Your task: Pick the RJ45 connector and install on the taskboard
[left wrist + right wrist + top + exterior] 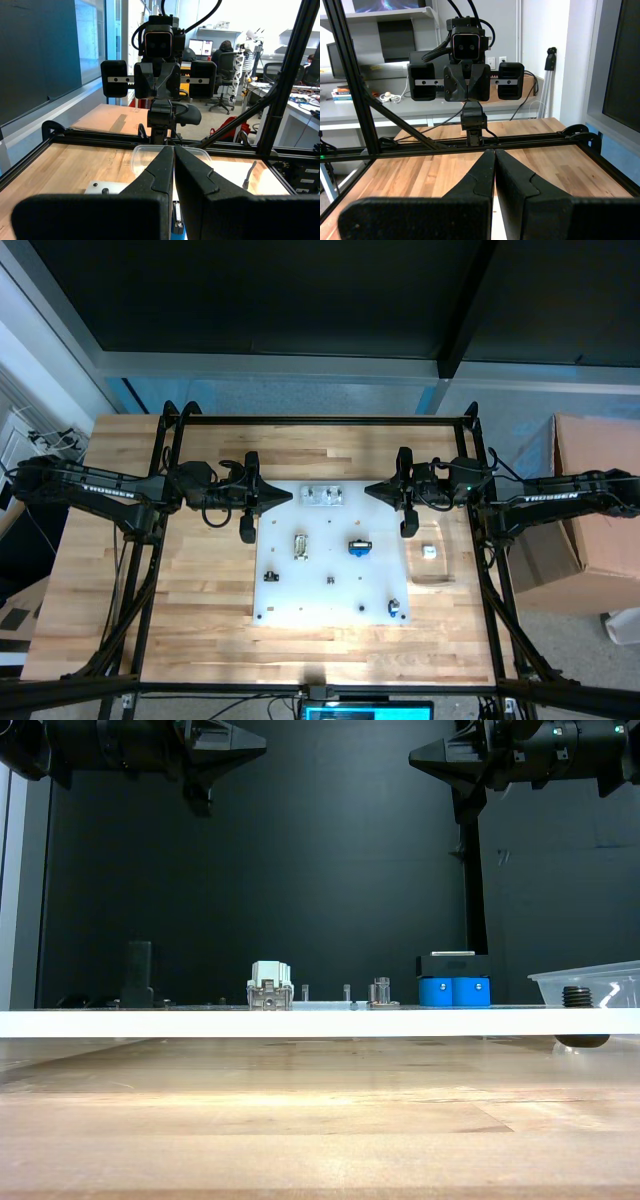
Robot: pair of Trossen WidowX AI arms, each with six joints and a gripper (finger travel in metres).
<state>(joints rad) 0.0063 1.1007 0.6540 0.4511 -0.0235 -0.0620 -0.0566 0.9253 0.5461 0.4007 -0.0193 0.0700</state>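
Observation:
The small blue jack (395,608) stands at the near right corner of the white board (300,590). A greyish piece shows on its top, but I cannot tell whether that is the connector. In the clear tray (440,575) the white block (429,551) looks bare, with nothing darker on it and no cable running off it. My left gripper (290,497) hovers high over the board's far left corner, shut and holding nothing (174,148). Over the far right corner my right gripper (367,490) hangs just as high, shut and holding nothing (495,150).
The board carries a blue part (359,547), a metal socket (300,545) and a clear fixture (323,496). A black frame (320,421) rings the wooden table (180,590). In the low view a dark knurled piece (575,995) shows at the tray. A cardboard box (590,510) stands off to the right.

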